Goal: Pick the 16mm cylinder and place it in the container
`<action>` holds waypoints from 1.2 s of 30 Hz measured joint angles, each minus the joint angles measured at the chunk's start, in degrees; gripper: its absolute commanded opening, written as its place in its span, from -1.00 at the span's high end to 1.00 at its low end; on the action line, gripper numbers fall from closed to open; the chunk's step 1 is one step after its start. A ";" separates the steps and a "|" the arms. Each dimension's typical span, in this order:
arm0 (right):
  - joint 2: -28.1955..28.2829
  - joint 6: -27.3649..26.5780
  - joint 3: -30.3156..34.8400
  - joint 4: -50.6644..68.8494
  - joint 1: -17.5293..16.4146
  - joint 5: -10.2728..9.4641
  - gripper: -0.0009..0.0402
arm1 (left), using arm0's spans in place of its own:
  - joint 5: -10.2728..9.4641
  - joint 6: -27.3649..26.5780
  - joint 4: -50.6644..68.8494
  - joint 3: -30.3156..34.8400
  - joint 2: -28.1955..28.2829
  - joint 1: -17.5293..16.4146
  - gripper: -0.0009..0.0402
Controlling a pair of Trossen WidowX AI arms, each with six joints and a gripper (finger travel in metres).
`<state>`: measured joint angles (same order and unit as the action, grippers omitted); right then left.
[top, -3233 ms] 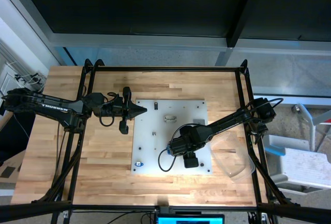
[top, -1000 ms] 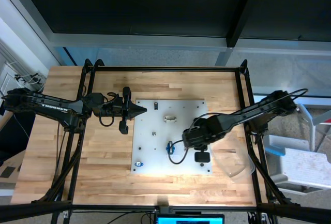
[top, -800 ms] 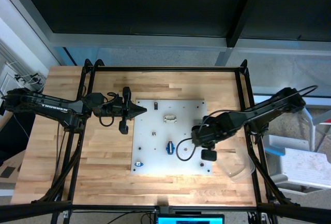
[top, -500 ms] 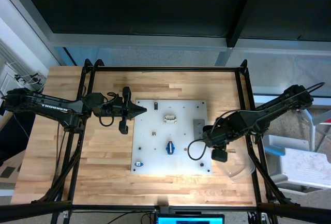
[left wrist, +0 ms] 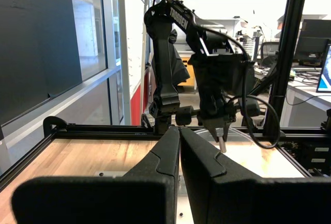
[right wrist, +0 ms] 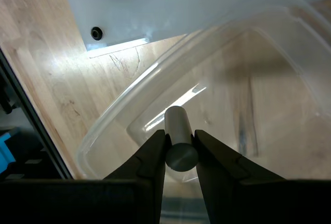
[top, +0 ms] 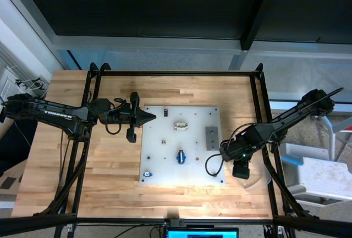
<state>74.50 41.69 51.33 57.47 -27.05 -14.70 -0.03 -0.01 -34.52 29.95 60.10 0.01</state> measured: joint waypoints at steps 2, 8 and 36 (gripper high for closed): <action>0.11 -0.02 -1.29 -1.20 0.00 0.02 0.77 | 0.00 -0.02 0.00 0.00 0.00 0.00 0.96; 0.11 -0.07 -4.68 -3.96 0.00 0.04 0.77 | -0.02 -0.02 0.00 0.00 0.00 0.00 0.96; 0.17 -0.42 -8.28 -8.09 -0.11 0.00 0.32 | 0.00 -0.02 0.00 0.00 0.00 0.00 0.96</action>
<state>74.67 41.28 43.05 49.39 -27.16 -14.70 -0.03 -0.03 -34.52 29.95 60.10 0.01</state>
